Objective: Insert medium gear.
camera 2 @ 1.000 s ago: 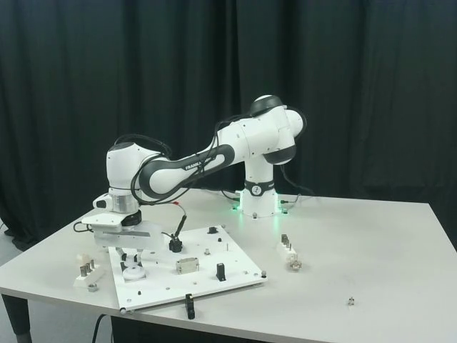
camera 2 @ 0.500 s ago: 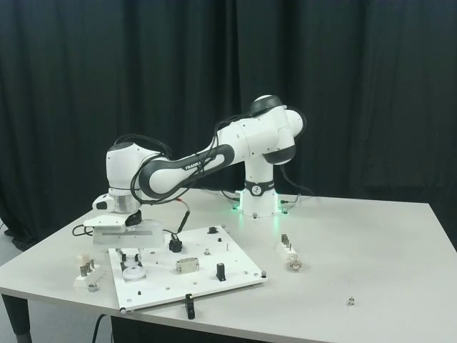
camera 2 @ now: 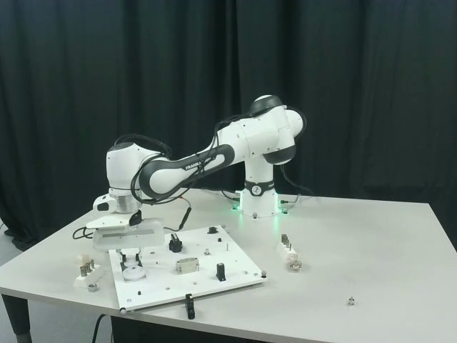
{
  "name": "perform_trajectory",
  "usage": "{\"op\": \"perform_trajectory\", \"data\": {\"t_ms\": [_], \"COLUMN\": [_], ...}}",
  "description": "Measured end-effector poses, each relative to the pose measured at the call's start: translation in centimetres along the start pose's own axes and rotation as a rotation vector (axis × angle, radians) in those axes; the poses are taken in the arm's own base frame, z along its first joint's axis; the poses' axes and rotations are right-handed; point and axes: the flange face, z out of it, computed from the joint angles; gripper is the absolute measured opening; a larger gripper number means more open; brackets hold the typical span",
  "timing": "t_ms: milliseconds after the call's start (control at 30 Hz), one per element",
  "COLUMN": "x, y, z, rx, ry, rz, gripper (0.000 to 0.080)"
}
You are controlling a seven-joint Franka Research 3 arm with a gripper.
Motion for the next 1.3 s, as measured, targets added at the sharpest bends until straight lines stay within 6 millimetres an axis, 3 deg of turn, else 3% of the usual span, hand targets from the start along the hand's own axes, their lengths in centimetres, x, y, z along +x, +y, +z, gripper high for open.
{"op": "perform_trajectory", "data": {"t_ms": [633,1300], "x": [-0.01,0.06], "y": [0.07,0.19], "z": [0.16,0.38], "rx": [0.000,0.006], "ry": [-0.002,-0.005], "rz": [-0.088,0.035], "gripper": [0.0280,0.0280]}}
